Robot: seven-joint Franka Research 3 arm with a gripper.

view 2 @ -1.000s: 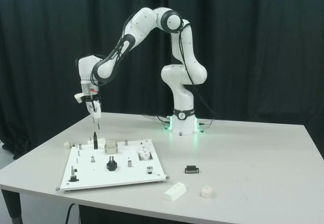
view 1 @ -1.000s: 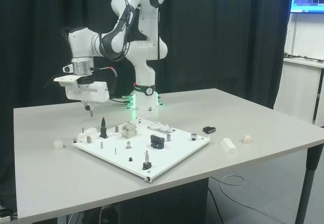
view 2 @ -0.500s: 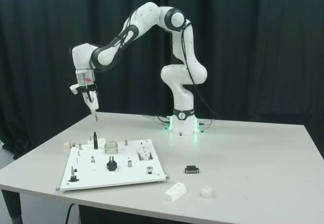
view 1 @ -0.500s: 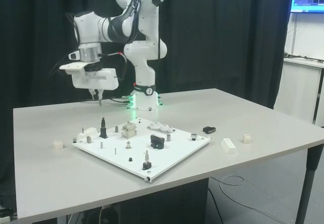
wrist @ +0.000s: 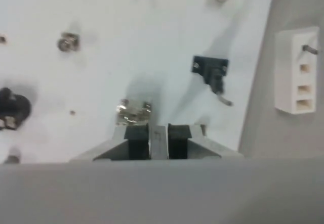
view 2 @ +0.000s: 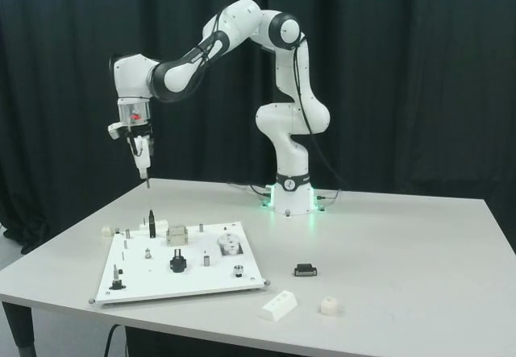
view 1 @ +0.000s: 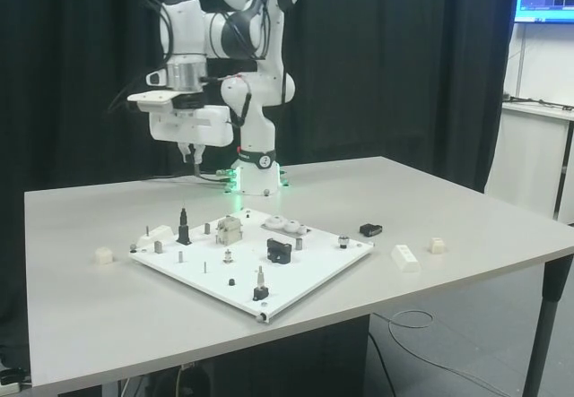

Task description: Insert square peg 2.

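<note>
The end effector (wrist: 158, 142), pinching a thin grey peg (wrist: 159, 143) between its pads well above the white board (view 1: 305, 276), holds a part judged light, rigid and slippery, best gripped across its flat sides.

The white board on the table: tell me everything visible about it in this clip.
The white board is a flat, square, smooth-looking plate lying on the grey table, turned cornerwise toward the first room camera. Small fixtures stand on it: a black post, a black block, short pegs. Small feet show at its corners. The claw hangs above it, not touching.
</note>
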